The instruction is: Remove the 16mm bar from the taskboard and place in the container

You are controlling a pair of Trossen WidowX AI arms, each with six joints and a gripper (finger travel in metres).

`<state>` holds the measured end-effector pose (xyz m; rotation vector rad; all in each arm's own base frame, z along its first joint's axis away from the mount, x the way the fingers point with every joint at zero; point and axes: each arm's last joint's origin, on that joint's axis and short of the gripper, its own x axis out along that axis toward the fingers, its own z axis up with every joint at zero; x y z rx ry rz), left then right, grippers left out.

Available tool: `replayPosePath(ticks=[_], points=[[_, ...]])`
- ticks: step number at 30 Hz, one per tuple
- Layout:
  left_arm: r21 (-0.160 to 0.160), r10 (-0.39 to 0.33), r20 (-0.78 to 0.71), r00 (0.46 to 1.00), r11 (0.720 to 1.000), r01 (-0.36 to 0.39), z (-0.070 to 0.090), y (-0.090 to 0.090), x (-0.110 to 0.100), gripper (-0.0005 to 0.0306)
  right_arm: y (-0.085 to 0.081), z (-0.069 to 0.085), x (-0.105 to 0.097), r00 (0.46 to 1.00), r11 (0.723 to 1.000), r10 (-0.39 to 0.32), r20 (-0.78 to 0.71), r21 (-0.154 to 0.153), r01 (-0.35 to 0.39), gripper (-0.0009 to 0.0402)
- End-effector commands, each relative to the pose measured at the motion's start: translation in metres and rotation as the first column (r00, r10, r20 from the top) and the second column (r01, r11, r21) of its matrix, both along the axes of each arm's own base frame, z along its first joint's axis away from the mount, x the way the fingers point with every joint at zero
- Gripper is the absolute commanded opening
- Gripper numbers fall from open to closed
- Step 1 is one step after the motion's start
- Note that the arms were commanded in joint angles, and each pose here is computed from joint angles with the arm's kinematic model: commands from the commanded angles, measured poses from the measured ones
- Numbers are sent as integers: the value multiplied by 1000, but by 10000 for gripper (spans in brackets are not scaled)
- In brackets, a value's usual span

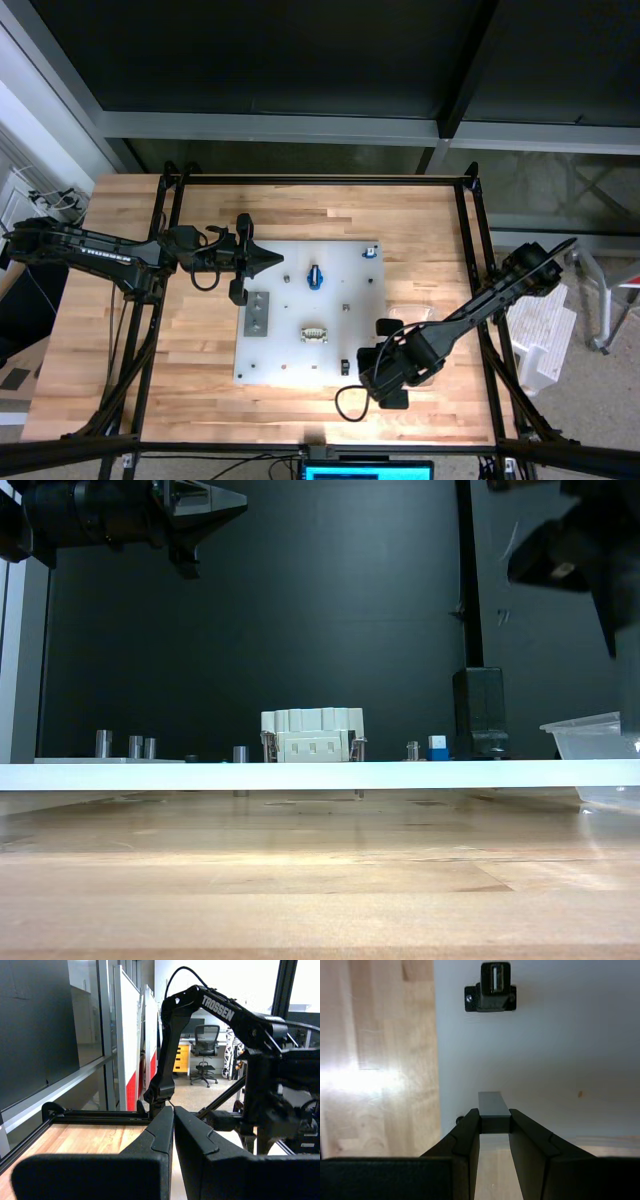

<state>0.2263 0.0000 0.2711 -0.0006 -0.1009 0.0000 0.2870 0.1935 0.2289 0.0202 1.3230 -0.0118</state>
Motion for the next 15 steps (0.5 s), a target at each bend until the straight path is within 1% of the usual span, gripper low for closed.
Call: replayPosePath(ticks=[1, 5, 8, 15], points=[[0, 0, 1, 1000, 1000, 0, 0, 0, 0, 0, -3, 15, -3, 1000, 1000, -2, 9, 4, 2, 7], [0, 0, 0, 1000, 1000, 0, 0, 0, 0, 0, -6, 33, -8, 999, 1000, -4, 32, 20, 3, 7], [0, 0, 1, 1000, 1000, 0, 0, 0, 0, 0, -8, 40, -9, 999, 999, -9, 51, 34, 7, 7], [0, 0, 0, 1000, 1000, 0, 0, 0, 0, 0, -9, 39, -11, 999, 999, -10, 47, 31, 8, 7]])
